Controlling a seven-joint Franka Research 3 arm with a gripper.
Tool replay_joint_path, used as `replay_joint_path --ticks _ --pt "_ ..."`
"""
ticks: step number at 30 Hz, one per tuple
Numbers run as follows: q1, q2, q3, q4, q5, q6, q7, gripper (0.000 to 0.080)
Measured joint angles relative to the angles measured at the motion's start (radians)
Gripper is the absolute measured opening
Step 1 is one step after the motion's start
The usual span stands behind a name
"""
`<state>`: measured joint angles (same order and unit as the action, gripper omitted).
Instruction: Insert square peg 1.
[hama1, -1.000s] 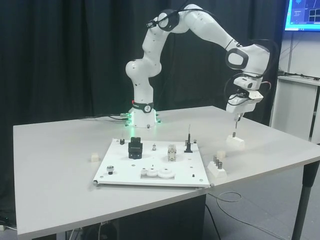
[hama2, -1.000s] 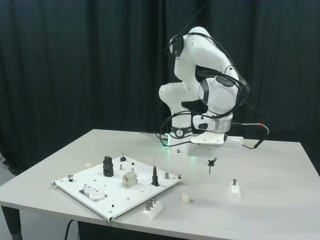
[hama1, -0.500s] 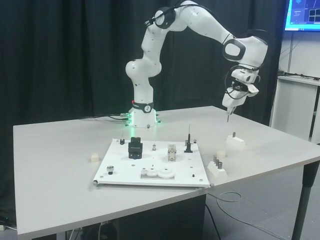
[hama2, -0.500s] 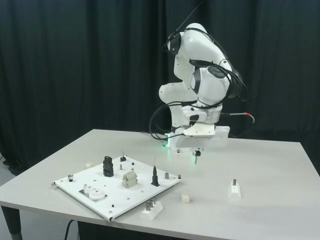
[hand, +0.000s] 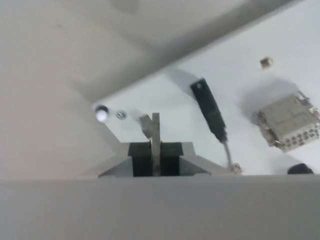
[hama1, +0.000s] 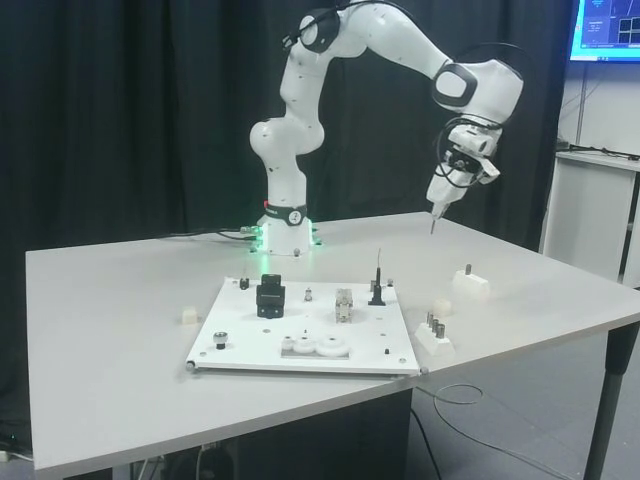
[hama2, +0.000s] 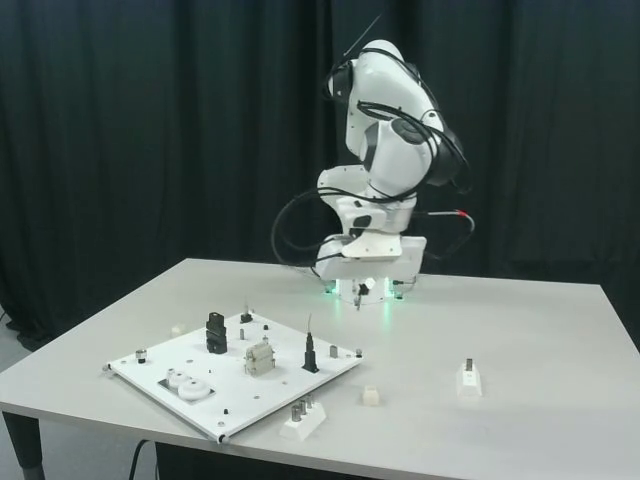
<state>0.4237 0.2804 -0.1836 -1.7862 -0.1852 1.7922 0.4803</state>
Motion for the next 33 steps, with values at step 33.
replay_joint_path --ticks 33 --pt "-0.211 -0.227 0.000 -0.335 -0.081 0.208 -0.356 0.0031"
